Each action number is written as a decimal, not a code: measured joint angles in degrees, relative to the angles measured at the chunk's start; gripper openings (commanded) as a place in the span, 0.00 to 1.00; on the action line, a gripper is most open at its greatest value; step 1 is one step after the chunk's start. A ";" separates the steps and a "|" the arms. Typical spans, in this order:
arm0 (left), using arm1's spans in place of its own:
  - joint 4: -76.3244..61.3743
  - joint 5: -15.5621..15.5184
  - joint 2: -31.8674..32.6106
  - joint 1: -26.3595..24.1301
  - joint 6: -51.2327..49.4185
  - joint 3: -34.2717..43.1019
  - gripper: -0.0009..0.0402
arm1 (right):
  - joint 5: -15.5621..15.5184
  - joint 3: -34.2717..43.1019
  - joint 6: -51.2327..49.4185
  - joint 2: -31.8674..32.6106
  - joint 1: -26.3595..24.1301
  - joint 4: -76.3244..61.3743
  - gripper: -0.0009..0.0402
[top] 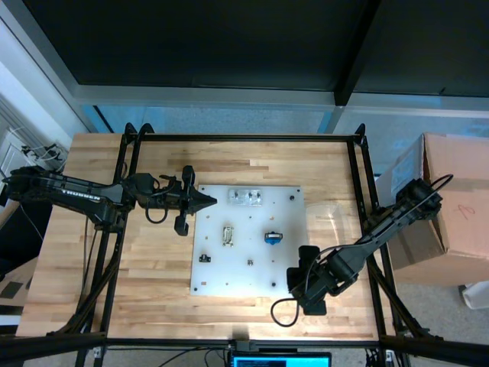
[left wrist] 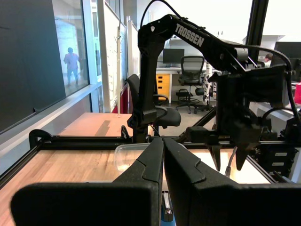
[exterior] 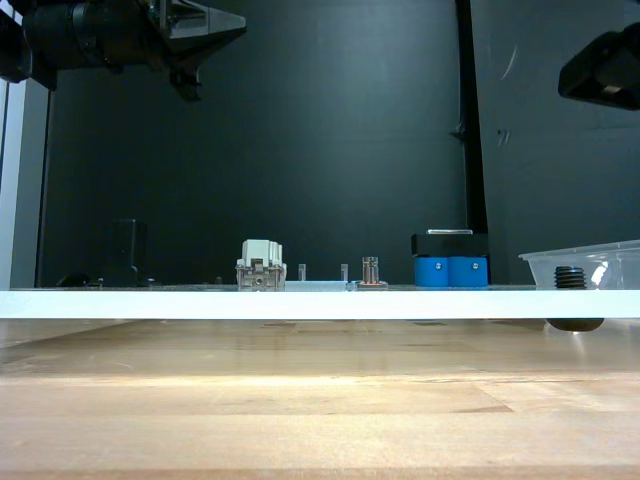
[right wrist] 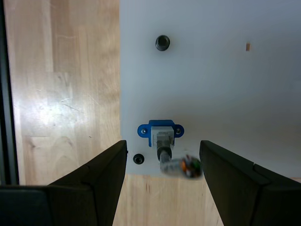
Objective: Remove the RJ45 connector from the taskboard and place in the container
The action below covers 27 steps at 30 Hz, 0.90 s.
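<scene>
Your right gripper (right wrist: 162, 147) hangs open above the board (right wrist: 235, 94), jaws on either side of the connector (right wrist: 162, 139), which sits in its blue seat (right wrist: 143, 130). The connector looks like light, hard, grey plastic with a soft stub (right wrist: 181, 165) of cable, so I would grip the body. The left gripper (top: 205, 200) is clenched on nothing, high over the board's far left. The container (top: 334, 218) lies to the right.

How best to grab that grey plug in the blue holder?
Grip the grey plug on its flanks, just outside the blue holder hiding its front, coming from the wire-tail end. The open right gripper faces it; the shut left gripper hangs at the white board's left edge.
</scene>
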 measured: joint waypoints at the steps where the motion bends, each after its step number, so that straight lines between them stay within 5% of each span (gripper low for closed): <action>1: 0.00 0.00 0.00 0.00 0.00 0.02 0.02 | 0.00 0.00 0.00 0.11 -0.02 0.07 0.54; 14: -0.02 0.00 -0.02 0.00 0.00 0.02 0.02 | 0.26 -1.92 -0.11 1.38 0.00 3.43 0.52; 27: -0.02 0.00 0.00 0.00 0.00 0.00 0.02 | 0.70 -2.67 0.00 1.38 0.09 3.85 0.35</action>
